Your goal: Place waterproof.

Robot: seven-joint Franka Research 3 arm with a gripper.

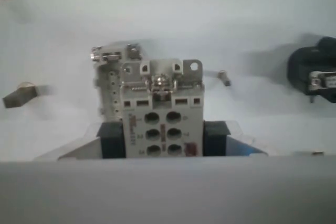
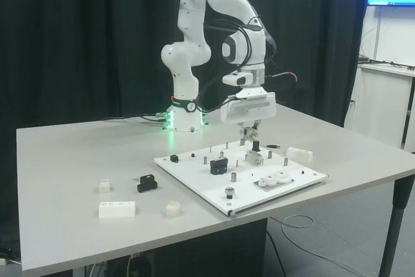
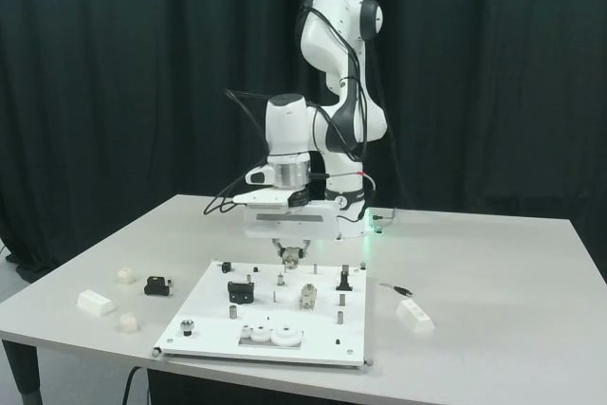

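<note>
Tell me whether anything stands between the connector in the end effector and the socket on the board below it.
Nothing visible does. The end effector holds the connector above the white board, and the wrist view shows the socket just beyond it with no object between. The nearest neighbours, a black plug and small pins, sit off to the side.

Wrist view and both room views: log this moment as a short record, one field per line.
arm: white Franka, gripper hanging over the white board
held part: grey connector block between the fingers
below it: matching connector on the board
board, near edge: white gears
off board: black clip, white blocks
table: grey
</note>
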